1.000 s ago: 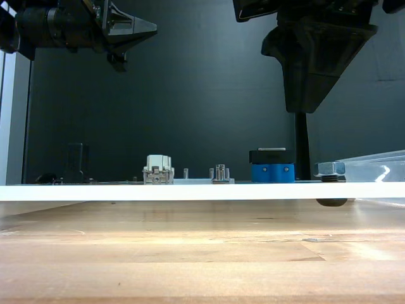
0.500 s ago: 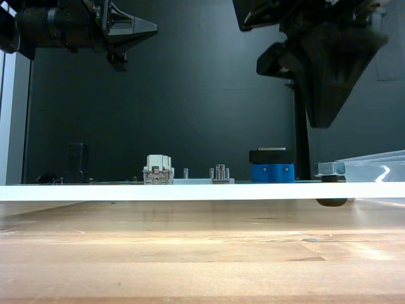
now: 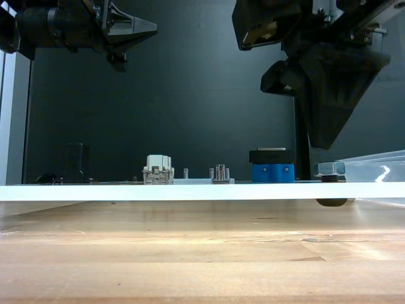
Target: Pick the M12 fastener and fasten on the M12 threads
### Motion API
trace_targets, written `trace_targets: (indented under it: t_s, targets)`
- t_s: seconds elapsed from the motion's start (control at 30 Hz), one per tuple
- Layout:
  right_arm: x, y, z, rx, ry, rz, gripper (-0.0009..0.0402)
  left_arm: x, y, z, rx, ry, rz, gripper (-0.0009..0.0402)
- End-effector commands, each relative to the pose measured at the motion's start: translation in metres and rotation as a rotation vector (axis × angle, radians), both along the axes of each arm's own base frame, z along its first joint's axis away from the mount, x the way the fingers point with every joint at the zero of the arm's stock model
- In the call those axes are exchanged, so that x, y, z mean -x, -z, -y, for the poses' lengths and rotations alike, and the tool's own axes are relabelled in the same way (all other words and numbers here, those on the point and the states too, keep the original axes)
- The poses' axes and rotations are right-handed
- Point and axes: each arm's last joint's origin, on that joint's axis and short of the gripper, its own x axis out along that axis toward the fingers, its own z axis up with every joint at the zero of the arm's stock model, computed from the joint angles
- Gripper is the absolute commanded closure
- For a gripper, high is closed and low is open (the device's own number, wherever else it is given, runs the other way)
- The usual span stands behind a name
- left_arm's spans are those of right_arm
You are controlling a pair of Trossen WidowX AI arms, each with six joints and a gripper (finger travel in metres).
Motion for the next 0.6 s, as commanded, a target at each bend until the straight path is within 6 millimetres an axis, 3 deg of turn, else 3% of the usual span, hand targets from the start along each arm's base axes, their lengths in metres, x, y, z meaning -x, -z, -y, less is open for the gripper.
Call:
trace_targets:
  t_s: [0.03, 0.6]
  targets:
    - [0.002, 0.005, -0.001, -0.002, 0.022, -0.005, 0.0393, 0.0, 0.0, 0.0, 0.0, 0.0, 0.0, 0.0393]
    - [0.0, 0.016, -0.007, -0.028, 0.043, -0.022, 0.0393, 0.0, 0.0, 0.0, 0.0, 0.0, 0.0, 0.0393]
